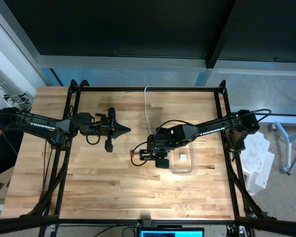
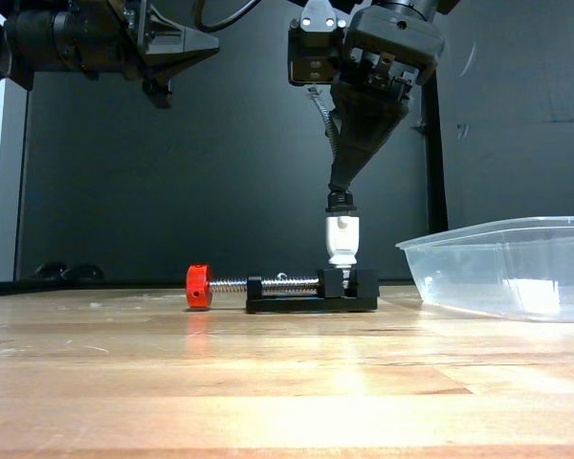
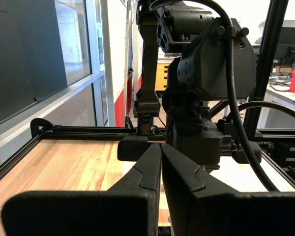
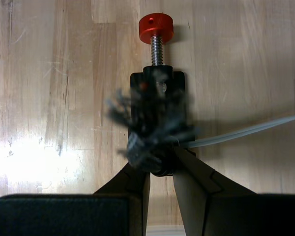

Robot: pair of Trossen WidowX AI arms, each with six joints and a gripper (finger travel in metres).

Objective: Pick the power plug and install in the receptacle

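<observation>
The receptacle (image 2: pixel 342 239) is a small white socket standing upright in a black clamp fixture (image 2: pixel 311 290) with a red knob (image 2: pixel 199 286). My right gripper (image 2: pixel 340 191) points straight down over it, shut on the power plug (image 2: pixel 340 204), a tiny dark block that rests right on the socket's top. In the right wrist view the power plug (image 4: pixel 150 140) shows blurred between the fingers (image 4: pixel 137 179), hiding the socket, with the red knob (image 4: pixel 156 22) beyond. My left gripper (image 1: pixel 126 130) hovers shut and empty, high over the table's left half.
A clear plastic tray (image 1: pixel 190 170) holding a small white cube (image 1: pixel 183 156) sits just right of the fixture. A thin white cable (image 1: pixel 147 106) runs from the fixture toward the table's far edge. Black frame rails border the table.
</observation>
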